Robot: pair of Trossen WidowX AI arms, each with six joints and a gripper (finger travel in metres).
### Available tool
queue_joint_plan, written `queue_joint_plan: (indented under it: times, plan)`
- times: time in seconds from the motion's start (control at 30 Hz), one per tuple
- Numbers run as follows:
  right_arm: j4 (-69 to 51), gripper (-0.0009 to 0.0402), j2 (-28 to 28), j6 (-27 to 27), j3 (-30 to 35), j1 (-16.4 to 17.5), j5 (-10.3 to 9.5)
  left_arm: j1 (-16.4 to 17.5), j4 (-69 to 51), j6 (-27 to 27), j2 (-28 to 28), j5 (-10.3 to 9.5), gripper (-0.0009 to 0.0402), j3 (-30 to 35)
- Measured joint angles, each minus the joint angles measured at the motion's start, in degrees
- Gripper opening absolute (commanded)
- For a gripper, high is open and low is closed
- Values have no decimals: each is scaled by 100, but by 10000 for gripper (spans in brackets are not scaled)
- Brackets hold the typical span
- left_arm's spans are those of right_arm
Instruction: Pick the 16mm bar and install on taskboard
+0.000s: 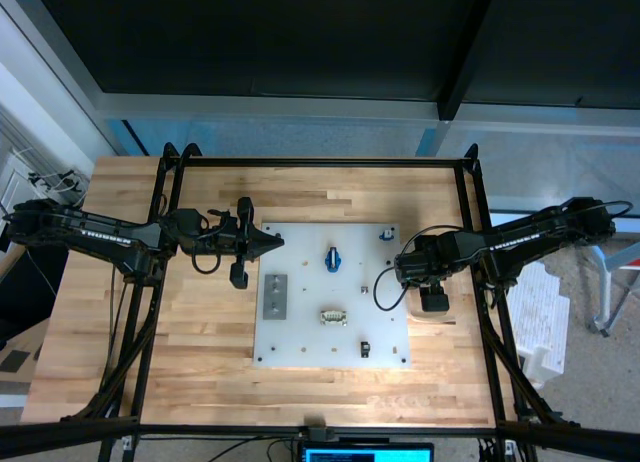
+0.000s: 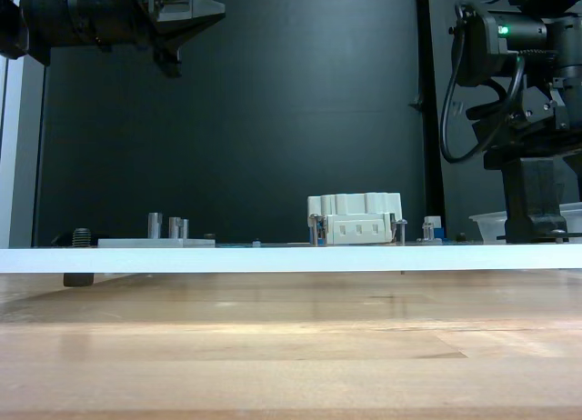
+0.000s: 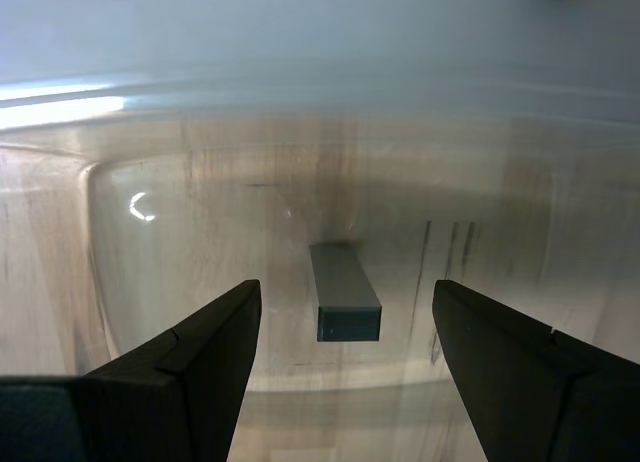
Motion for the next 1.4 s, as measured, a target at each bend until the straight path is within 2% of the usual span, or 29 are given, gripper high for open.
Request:
queue_joint_plan:
  times: [0.63,1.4]
  plan:
    - [26,179,2,0,-24,-13,-24,0,2,0,0,0,0,-2]
    - [26,49,2,4,-24,-26,-24,0,2,0,0,0,0,0]
